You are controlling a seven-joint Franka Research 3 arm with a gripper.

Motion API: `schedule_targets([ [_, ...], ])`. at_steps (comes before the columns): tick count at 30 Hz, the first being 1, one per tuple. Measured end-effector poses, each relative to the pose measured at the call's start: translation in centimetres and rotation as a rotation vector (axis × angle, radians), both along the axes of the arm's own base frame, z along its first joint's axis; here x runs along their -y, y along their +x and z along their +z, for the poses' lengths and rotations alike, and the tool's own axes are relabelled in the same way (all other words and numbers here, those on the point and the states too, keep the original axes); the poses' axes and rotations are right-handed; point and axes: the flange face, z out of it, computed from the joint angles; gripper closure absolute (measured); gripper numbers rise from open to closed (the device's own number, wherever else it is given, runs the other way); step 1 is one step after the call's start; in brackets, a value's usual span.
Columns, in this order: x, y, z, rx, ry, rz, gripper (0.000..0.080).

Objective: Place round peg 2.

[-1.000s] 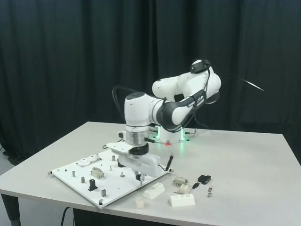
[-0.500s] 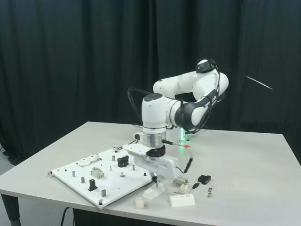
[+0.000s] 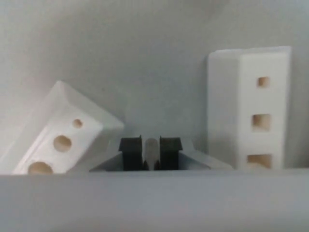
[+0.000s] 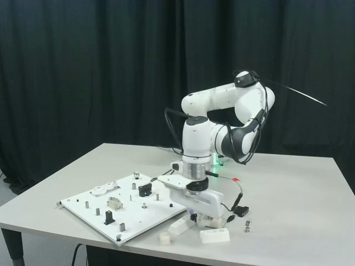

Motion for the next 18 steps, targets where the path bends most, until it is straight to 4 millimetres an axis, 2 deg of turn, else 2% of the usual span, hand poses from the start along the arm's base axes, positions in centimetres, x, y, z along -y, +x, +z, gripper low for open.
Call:
schedule_targets([
  [18, -1.4, -1.7, -1.0, 0.011, -0.038, -0.037, 0.0729],
])
